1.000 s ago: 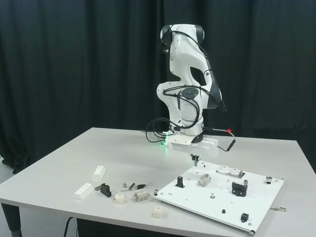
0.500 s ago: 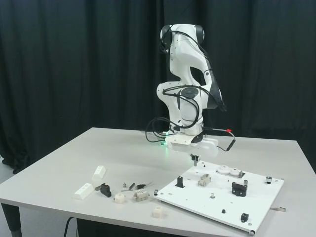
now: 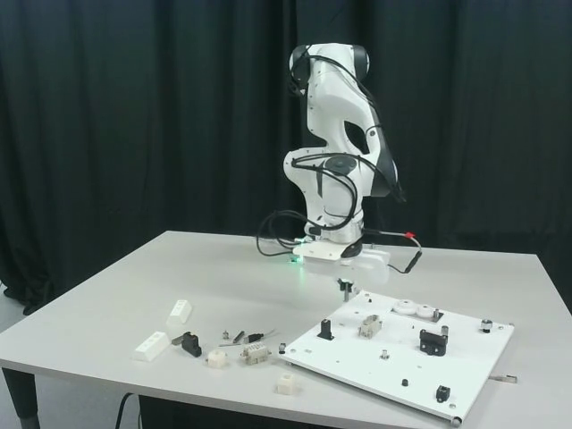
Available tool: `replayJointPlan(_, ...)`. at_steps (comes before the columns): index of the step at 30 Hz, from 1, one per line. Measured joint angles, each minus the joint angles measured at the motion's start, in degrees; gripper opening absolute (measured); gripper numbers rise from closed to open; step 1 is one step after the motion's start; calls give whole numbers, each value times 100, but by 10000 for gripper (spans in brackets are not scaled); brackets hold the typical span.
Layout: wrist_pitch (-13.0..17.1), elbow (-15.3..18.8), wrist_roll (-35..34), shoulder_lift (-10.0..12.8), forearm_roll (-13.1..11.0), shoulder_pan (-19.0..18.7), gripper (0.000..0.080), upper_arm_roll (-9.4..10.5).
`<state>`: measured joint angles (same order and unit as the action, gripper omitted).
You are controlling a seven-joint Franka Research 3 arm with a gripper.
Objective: Place round peg 3.
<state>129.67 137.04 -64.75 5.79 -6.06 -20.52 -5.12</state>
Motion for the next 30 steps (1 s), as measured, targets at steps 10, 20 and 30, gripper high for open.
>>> replayJointPlan(10, 228, -195, 404, 113, 434, 3, 112, -419)
replayJointPlan(20, 393, -604, 1269, 513, 513, 33, 112, -925)
replayJointPlan(30, 392, -1098, 1876, 1057, 512, 291, 112, -1044)
